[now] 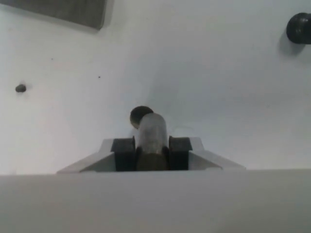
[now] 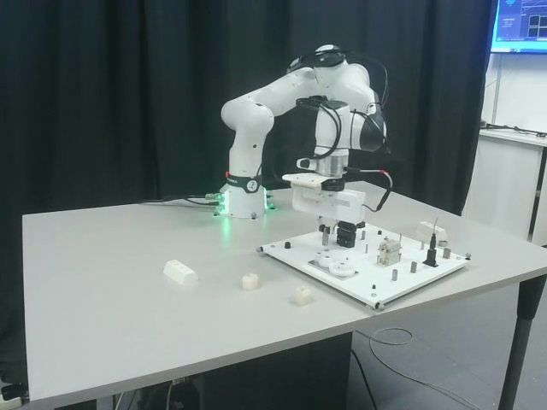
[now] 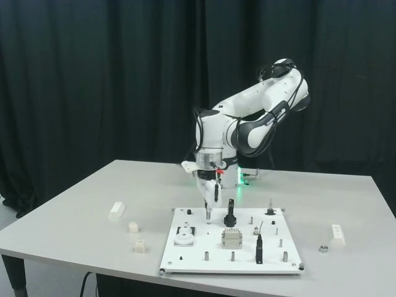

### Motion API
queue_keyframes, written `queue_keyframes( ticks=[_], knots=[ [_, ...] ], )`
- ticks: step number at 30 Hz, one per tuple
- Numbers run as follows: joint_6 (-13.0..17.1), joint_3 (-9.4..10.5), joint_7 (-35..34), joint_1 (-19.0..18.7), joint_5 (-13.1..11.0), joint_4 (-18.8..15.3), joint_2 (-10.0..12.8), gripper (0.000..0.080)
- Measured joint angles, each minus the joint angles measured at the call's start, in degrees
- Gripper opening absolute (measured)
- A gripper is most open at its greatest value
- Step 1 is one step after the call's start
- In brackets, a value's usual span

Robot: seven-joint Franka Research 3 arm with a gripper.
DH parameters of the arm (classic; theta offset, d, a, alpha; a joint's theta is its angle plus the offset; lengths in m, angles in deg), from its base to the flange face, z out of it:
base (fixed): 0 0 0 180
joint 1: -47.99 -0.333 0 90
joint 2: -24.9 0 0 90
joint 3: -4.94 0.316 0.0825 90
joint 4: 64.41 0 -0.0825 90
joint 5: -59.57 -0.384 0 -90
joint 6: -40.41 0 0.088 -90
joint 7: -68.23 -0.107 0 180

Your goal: Insert round peg 4.

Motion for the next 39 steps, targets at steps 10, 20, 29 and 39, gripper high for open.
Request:
queue_keyframes(
  ticks=[10, 20, 29, 39],
  knots=[
    [-0.1, 1.37, 1.0, 0.8, -3.1, 0.1, 1.8, 0.0143],
    [-1.2, 1.55, 1.3, 1.0, -4.2, 0.2, 2.7, 0.0143],
    [-2.8, 1.19, 1.3, 1.0, -4.2, 0.2, 2.7, 0.0143],
    [-2.8, 1.24, 1.4, 1.0, -4.3, 0.4, 3.6, 0.0143]
  ],
)
